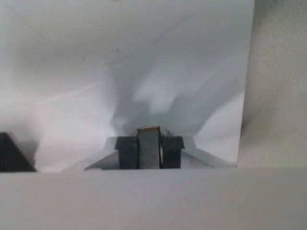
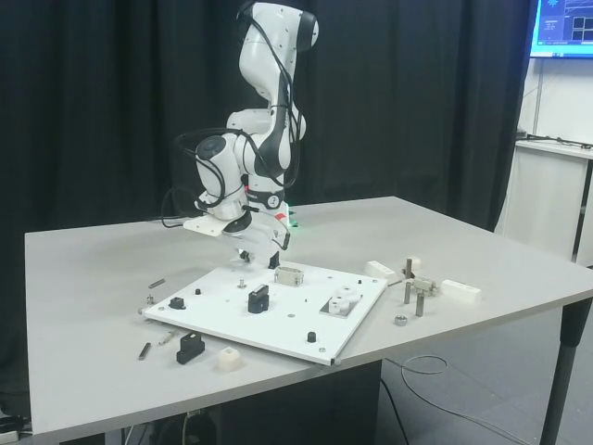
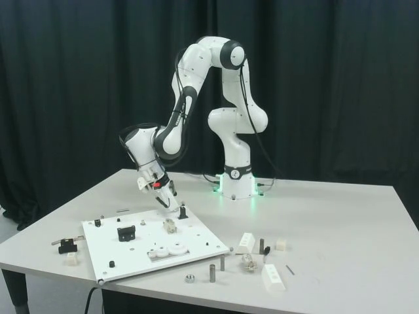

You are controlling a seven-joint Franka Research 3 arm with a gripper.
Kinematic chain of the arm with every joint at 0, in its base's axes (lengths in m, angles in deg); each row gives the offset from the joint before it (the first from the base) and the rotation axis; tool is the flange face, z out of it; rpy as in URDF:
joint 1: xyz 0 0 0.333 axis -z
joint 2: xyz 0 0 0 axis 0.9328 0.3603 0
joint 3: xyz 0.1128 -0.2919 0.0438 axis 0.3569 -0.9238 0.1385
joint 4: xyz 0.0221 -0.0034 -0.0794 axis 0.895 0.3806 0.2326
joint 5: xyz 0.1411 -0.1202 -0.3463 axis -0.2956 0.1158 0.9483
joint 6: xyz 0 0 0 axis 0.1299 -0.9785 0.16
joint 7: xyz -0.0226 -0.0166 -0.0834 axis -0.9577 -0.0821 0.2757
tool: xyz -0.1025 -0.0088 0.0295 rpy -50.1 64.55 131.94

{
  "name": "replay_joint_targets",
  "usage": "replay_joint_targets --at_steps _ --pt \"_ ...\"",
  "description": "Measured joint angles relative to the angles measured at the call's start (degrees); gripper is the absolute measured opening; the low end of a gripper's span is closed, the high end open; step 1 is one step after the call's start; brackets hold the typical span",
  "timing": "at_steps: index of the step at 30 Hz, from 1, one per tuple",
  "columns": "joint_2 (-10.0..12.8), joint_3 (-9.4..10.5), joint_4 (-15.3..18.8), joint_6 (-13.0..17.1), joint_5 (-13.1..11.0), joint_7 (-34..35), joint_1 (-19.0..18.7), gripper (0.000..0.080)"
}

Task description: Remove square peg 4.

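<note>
You have the gripper (image 1: 149,152) clamped on the square peg (image 1: 149,143) over the white board (image 2: 269,311), toward its 12 o'clock edge, with carrying it clear left.

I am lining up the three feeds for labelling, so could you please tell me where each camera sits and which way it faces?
Wrist view: on the arm's wrist, looking down past the end effector, shut on a grey peg, over the white board.
First room view: off the table's front corner, facing the arm and black curtain.
Second room view: opposite the base, showing the whole arm.
Both room views share the board and table.
</note>
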Motion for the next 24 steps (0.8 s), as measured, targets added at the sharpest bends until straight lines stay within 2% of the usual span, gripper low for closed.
replay_joint_targets --at_steps 24 --pt "-0.6 -0.36 -1.0 -2.5 1.3 0.2 -0.2 0.0098"
